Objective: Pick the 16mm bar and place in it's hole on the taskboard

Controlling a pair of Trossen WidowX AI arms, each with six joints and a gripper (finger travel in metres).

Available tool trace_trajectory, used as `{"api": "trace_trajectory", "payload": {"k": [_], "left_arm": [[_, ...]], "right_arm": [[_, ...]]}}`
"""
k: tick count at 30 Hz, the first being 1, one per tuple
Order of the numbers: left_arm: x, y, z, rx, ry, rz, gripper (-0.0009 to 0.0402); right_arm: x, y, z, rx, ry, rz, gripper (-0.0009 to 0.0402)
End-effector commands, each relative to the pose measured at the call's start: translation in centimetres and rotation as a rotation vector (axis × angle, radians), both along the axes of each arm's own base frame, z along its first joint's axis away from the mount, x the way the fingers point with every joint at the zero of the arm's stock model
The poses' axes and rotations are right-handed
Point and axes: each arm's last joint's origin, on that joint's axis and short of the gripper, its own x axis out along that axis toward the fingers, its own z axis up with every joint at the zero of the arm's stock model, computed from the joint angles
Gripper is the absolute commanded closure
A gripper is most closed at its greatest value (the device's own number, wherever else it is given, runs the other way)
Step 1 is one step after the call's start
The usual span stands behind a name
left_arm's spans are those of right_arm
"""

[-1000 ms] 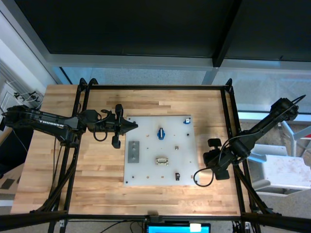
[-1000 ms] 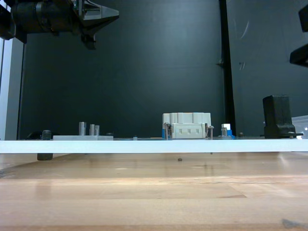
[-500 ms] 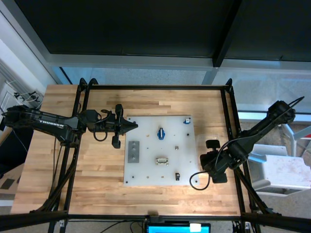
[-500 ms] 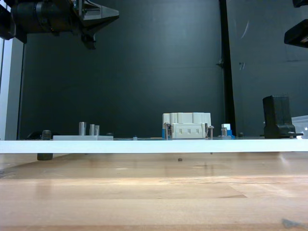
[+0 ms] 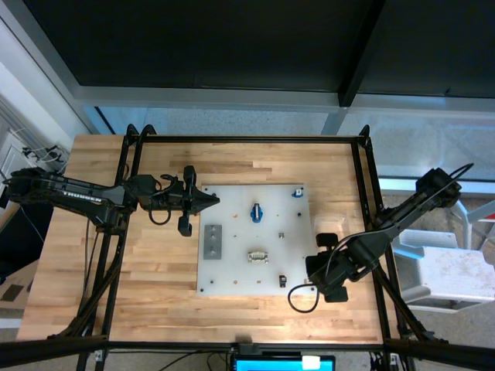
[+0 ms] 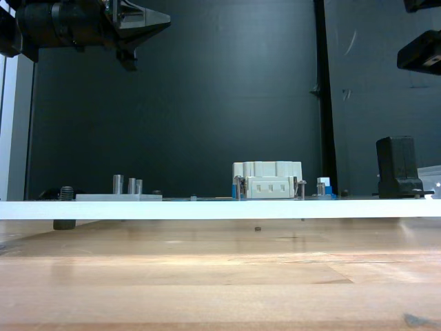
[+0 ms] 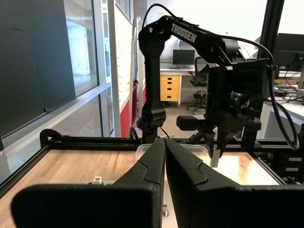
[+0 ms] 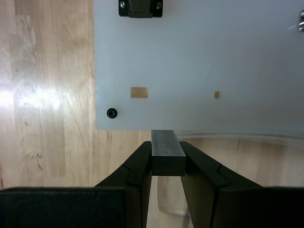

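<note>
The 16mm bar (image 8: 167, 152) is a dark square-ended bar held between the fingers of my right gripper (image 8: 167, 159), which is shut on it. It hangs just off the edge of the white taskboard (image 8: 213, 57), near a corner screw (image 8: 111, 113). A small rectangular hole (image 8: 139, 92) in the board lies ahead of it. From above, the right gripper (image 5: 321, 274) hovers at the board's right front edge. My left gripper (image 5: 213, 199) is shut and empty, high over the board's (image 5: 232, 270) back left edge; its fingers (image 7: 156, 156) are pressed together.
On the board stand a grey block with pegs (image 5: 212, 241), a white connector (image 5: 257, 256), a blue part (image 5: 256, 211) and a small black part (image 5: 283, 280). A black frame (image 5: 363, 201) runs around the table. A monitor (image 5: 282, 362) sits at the near edge.
The right arm has swung left and toward the near side with the bar, from beside the board to its right front edge. The left arm has not moved.
</note>
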Motion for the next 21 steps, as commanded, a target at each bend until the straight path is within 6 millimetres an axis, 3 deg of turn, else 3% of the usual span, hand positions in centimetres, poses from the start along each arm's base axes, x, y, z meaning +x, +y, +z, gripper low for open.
{"api": "trace_trajectory", "payload": {"k": [1, 21], "left_arm": [[0.0, 0.0, 0.0, 0.0, -0.001, 0.0, 0.0393], [0.0, 0.0, 0.0, 0.0, 0.0, 0.0, 0.0393]], "right_arm": [[0.6, 0.3, -0.6, 0.011, 0.0, -0.001, 0.0389], [2.7, 1.9, -2.5, 0.0, 0.014, -0.034, 0.0389]]}}
